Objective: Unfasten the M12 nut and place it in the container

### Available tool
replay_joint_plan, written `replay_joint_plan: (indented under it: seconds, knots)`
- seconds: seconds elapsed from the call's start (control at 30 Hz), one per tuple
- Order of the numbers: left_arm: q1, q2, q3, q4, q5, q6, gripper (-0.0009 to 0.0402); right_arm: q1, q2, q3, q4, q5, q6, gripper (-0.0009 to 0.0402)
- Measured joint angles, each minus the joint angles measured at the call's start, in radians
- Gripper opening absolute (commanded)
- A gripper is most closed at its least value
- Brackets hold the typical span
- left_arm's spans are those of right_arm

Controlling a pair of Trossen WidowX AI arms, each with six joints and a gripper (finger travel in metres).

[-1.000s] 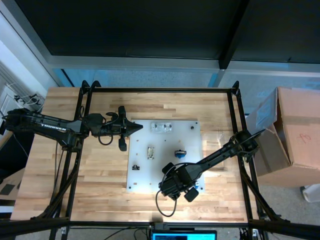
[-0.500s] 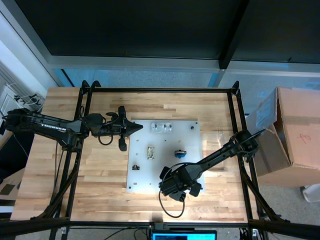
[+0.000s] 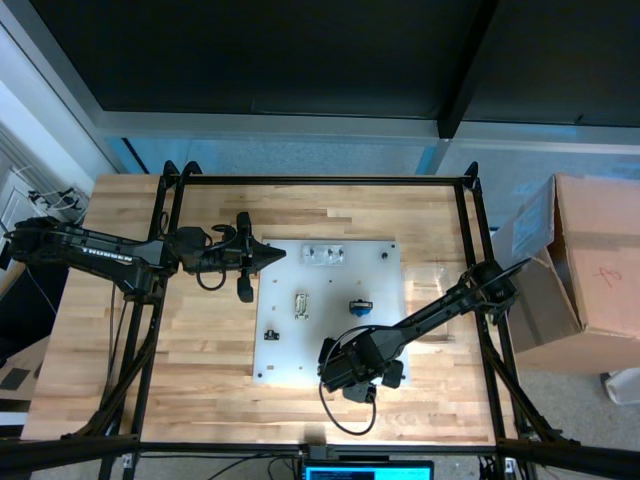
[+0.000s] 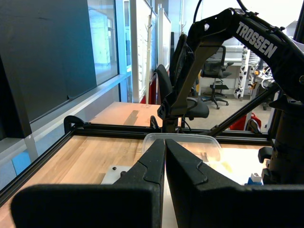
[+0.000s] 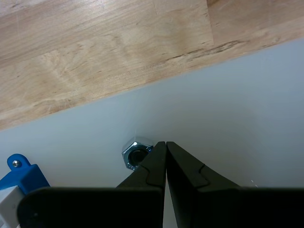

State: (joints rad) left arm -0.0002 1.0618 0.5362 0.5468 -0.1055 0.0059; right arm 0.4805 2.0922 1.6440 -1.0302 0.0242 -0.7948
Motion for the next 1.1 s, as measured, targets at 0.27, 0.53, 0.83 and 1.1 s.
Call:
replay_joint_plan:
  seconds: [0.27,0.53,0.83,1.1]
  knots:
    - [0.000,0.000,0.000,0.000,0.000,0.000,0.0000,-0.002,-0.023,0.000,-0.012,0.002,0.124,0.0000]
    - [0.000,0.000,0.000,0.000,0.000,0.000,0.0000,-0.007,-0.108,0.000,-0.101,0.009,0.687,0.0000]
    - [0.000,0.000,0.000,0.000,0.000,0.000,0.0000,0.032,-0.218,0.000,-0.156,0.019,1.123,0.0000]
    - [0.000,0.000,0.000,0.000,0.000,0.000,0.0000,0.050,-0.247,0.000,-0.193,0.062,1.325,0.0000]
